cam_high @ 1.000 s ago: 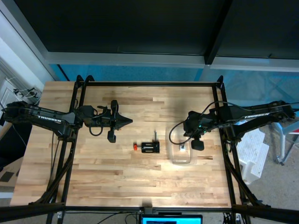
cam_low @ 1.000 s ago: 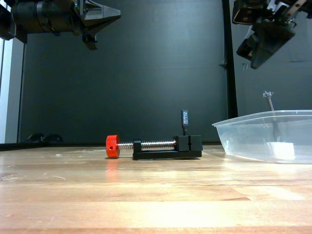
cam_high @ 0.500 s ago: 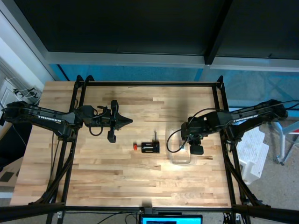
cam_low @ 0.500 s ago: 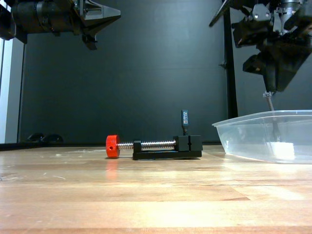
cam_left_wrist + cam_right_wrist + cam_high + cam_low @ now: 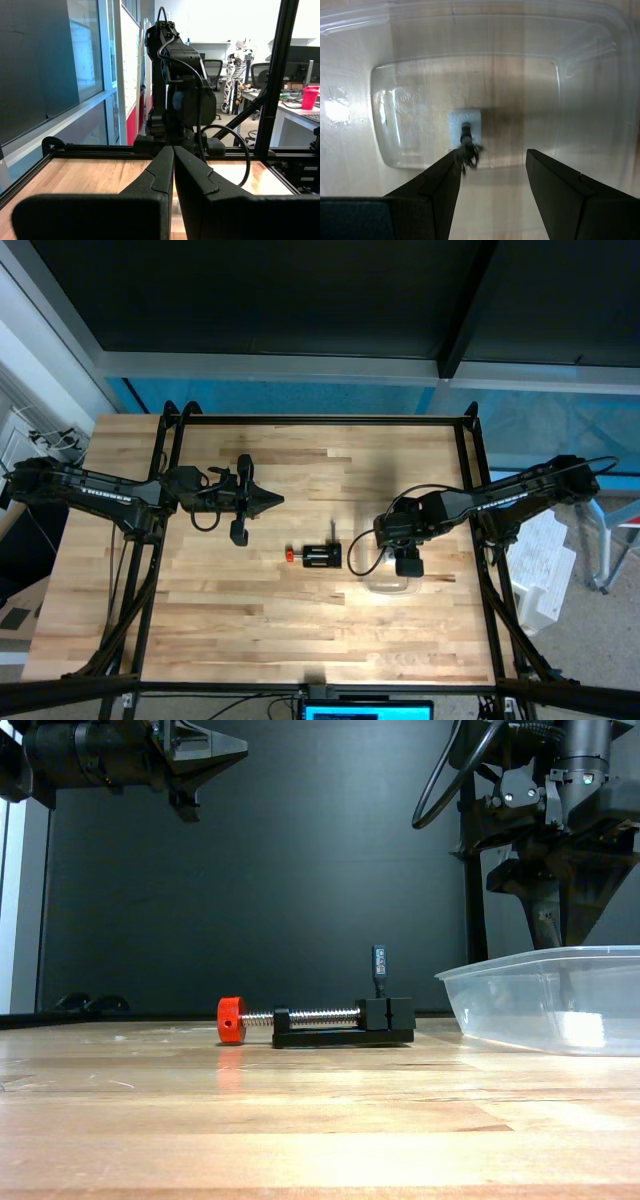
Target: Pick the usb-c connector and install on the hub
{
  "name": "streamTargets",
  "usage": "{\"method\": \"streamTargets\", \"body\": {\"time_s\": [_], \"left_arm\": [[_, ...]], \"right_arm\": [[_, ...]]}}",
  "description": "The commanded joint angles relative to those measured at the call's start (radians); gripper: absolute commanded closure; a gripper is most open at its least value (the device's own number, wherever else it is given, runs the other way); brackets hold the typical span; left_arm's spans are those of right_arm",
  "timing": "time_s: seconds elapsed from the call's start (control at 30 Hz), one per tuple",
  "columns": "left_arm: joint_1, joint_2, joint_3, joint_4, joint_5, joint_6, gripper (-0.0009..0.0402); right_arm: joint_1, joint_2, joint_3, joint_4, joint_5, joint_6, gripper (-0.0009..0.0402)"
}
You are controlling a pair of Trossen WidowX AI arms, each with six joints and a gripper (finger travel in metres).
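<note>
The right claw [image 5: 392, 542] hung pointing down over the tub [image 5: 385, 586], its tips just above the rim in the low view [image 5: 560, 927]. Its fingers were spread wide, with nothing between them [image 5: 492, 155]. The connector [image 5: 465, 130] stood straight below this claw on the floor of the tub [image 5: 590, 65], lying free: a white block with a short cable stub rising from it. The frayed end of the stub came just beside one finger [image 5: 445, 180]; whether they touched cannot be told. Through the wall of the tub [image 5: 500, 1005] the connector [image 5: 580, 1030] showed beneath the claw.

The vise [image 5: 322, 557] sat on the table [image 5: 250, 640] near the right claw, on the side toward the left arm. It clamped the hub [image 5: 379, 963] upright, lower than the claw's tips.

The left claw [image 5: 277, 500] hung high, well apart from the vise [image 5: 340, 1025] and the tub. Its fingers were pressed together, pinching nothing [image 5: 173, 148].
</note>
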Motion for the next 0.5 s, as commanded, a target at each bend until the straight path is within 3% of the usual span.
{"method": "streamTargets", "body": {"time_s": [0.03,0.5], "left_arm": [[0.000,0.000,0.000,0.000,0.000,0.000,0.0393],[0.000,0.000,0.000,0.000,0.000,0.000,0.0393]], "right_arm": [[0.003,0.023,0.000,0.005,-0.001,0.000,0.0214],[0.030,0.092,-0.008,0.076,-0.002,0.013,0.0216]]}}
